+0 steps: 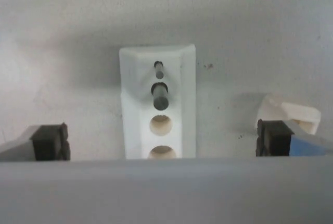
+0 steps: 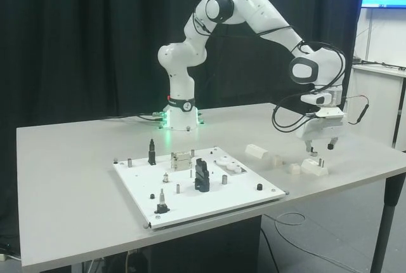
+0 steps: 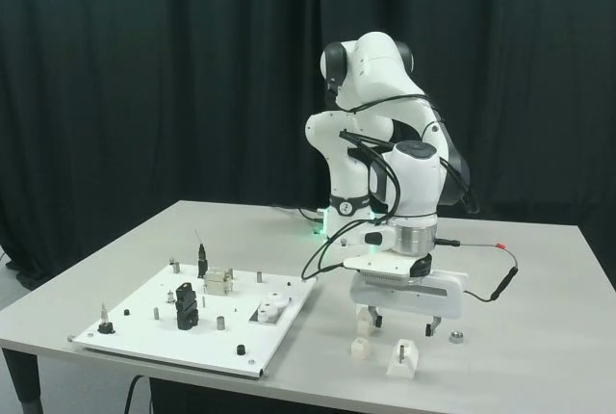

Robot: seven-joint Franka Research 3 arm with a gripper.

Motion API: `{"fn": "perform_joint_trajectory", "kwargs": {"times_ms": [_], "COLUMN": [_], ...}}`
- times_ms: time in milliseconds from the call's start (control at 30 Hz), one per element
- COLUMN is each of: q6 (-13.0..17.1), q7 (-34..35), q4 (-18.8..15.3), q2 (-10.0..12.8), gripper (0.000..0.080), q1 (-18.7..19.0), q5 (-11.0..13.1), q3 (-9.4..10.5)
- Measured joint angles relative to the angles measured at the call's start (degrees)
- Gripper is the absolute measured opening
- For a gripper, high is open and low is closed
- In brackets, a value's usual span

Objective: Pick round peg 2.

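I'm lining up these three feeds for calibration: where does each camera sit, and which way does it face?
Wrist view: on the wrist, looking down at the white peg holder; both fingertips show, apart.
First room view: facing the arm's base across the grey table; whole arm and gripper show.
Second room view: off another table edge; whole arm shows.
Both room views share the white board.

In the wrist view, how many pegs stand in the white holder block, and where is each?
2. In the white holder block, a thin peg stands in the end hole and a thicker peg in the next; two holes show empty. The camera housing may hide more.
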Motion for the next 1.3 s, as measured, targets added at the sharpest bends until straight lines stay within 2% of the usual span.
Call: {"fn": "perform_joint_trajectory", "kwargs": {"times_ms": [833, 1300], "q6": [-1.8, -4.6], "q7": [0.5, 0.5], "q4": [1.5, 3.2], "q2": [0.1, 0.1], "gripper": [0.0800, 0.0800], "q1": [0.5, 0.5], "q5": [0.0, 0.0], "q3": [-0.19, -0.68]}}
